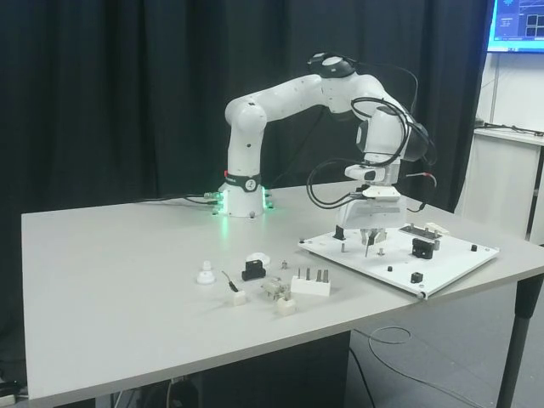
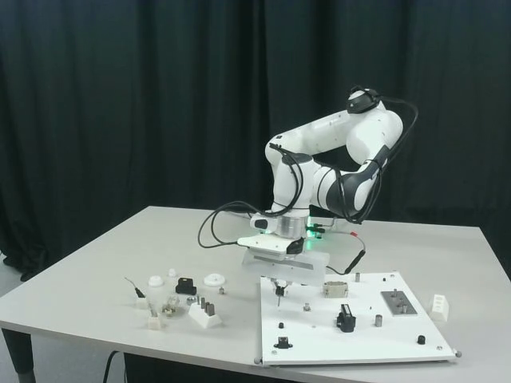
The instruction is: Insert round peg 1.
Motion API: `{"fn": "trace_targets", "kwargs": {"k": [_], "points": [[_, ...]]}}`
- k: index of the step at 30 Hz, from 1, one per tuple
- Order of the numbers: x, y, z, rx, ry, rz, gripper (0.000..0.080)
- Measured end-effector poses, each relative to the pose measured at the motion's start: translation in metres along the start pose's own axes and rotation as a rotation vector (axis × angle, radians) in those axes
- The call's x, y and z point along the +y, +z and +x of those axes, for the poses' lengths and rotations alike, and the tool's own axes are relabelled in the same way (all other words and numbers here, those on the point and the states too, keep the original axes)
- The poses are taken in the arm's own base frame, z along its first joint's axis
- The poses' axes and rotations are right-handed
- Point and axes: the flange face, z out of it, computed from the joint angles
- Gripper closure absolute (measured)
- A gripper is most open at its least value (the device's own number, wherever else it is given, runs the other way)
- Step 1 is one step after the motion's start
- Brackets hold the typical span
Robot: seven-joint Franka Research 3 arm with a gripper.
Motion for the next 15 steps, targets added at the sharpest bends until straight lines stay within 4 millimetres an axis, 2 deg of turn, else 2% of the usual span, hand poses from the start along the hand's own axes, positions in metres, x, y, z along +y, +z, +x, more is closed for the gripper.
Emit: {"fn": "trace_targets", "kwargs": {"k": [15], "points": [[0.0005, 0.0075, -0.0022, -0.007, 0.007, 0.003, 0.0786]]}}
